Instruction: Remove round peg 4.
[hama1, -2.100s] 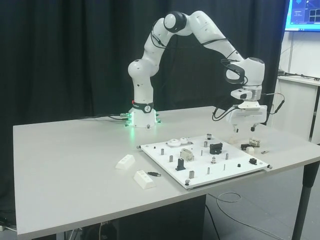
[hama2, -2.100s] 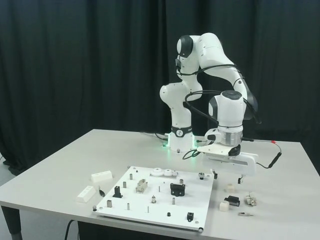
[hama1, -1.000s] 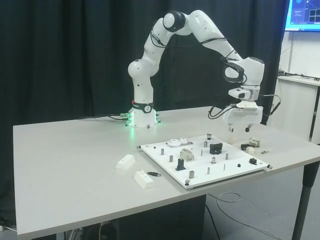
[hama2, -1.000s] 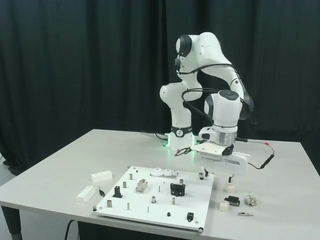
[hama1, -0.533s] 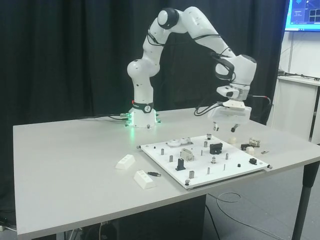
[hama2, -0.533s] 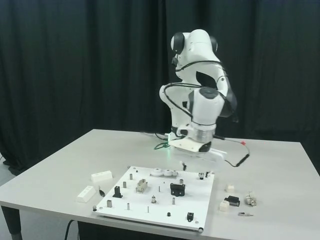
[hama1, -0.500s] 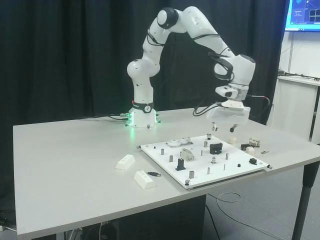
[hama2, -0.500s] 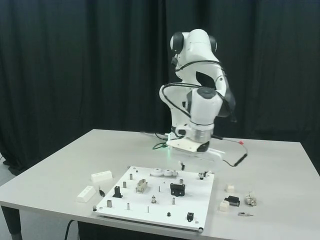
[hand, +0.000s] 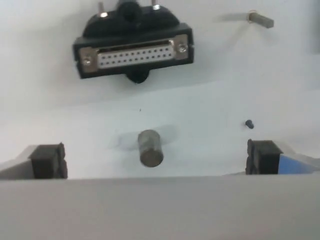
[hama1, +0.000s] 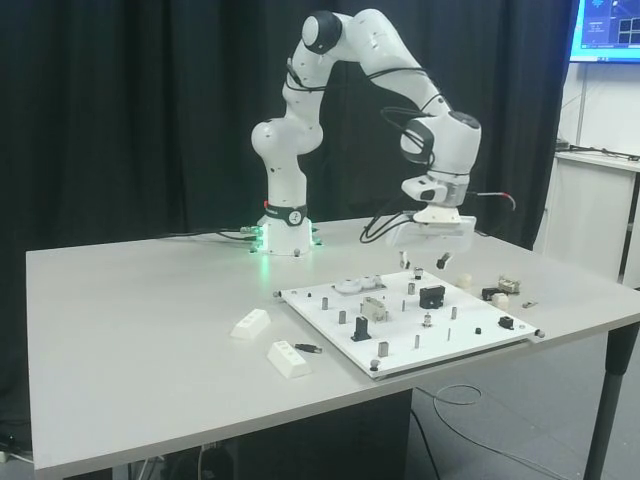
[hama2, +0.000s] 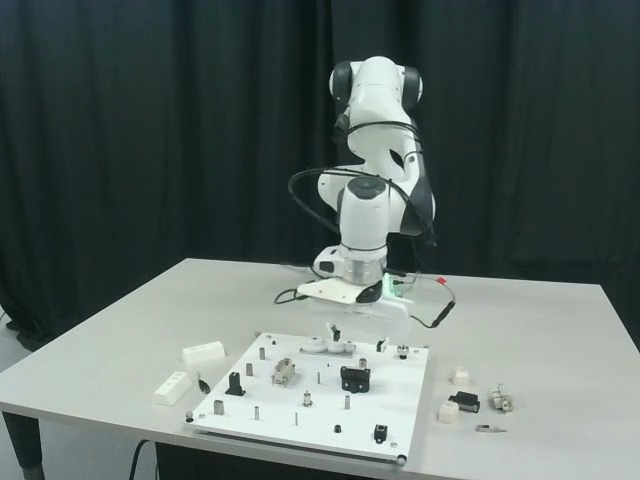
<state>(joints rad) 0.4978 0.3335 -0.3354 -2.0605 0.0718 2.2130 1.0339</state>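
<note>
my gripper (hand: 155, 159) had swung in from the loose parts beside the white board (hama1: 400, 330) to hover over its far edge, fingers (hand: 48, 161) spread wide and empty. the round peg (hand: 150, 147) stood upright between them, near the black connector (hand: 133, 49).

I can't read any words, numbers or brand names here. The screen (hama1: 608, 30) in the far corner of the first room view has some marks on it, but they are too small for me to tell what they say. The white board (hama1: 405, 318) under me has no labels I can make out — not from the room views, not from my wrist view. The black plug (hand: 133, 49) shows rows of little holes but no letters. The small white blocks (hama1: 268, 340) on the grey table (hama1: 140, 330) look blank too.
</note>
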